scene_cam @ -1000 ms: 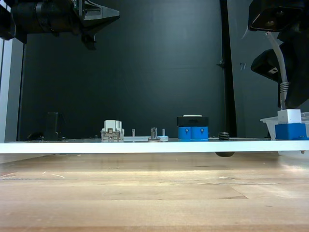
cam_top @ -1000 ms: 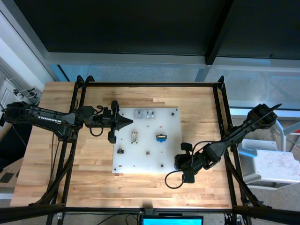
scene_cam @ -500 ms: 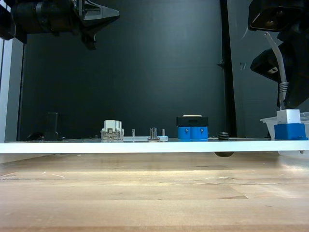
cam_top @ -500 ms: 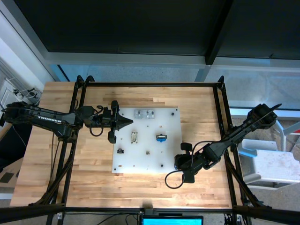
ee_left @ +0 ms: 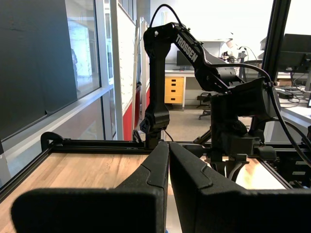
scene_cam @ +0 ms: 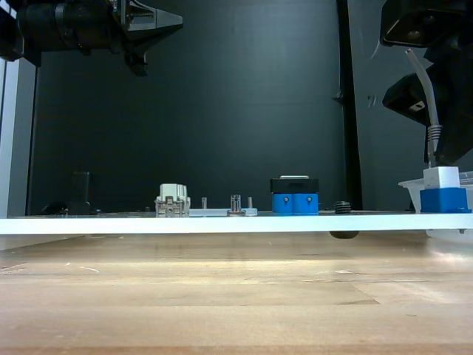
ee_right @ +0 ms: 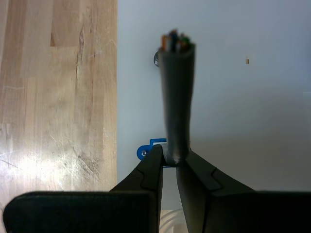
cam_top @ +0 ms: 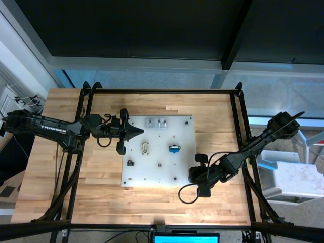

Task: Remove the rj45 connector and place it in the container

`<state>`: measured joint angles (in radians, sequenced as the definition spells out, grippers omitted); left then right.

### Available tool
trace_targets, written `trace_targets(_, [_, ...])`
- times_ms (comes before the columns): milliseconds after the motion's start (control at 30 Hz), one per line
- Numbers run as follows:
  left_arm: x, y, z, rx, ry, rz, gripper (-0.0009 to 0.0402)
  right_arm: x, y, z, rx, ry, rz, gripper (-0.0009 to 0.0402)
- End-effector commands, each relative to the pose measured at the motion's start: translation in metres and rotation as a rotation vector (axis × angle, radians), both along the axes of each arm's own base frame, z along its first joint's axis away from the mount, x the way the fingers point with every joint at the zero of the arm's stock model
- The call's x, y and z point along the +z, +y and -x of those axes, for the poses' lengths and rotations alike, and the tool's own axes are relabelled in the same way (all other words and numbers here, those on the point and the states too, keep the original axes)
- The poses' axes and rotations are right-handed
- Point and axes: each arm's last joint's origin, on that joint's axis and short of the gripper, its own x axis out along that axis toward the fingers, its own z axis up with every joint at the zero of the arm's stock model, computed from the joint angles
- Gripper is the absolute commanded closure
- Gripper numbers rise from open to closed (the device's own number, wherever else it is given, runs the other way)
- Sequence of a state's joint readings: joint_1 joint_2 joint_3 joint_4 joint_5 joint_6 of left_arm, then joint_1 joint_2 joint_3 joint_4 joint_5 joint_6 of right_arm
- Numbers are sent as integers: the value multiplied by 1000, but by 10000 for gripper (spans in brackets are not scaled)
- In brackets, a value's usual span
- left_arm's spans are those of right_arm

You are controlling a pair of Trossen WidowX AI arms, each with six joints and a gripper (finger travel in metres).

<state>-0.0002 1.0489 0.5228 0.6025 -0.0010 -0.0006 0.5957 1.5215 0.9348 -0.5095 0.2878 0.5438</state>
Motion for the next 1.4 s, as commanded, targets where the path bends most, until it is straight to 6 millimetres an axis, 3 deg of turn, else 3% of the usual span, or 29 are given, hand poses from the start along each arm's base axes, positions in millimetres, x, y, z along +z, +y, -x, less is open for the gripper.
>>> trace_targets(33, [0,0,0,0,0,0,393,6,0,1,4,-22,-12,393])
trace_targets(667, [0,0,0,0,0,0,393,42,-15,23,20,-82,-34,393])
trace_targets(1000, [0,0,0,0,0,0,393,46,-21,31,22,-52,-16,393])
trace_targets(1400, [0,0,0,0,0,0,393,52,-39,67,-12,28,-8,393])
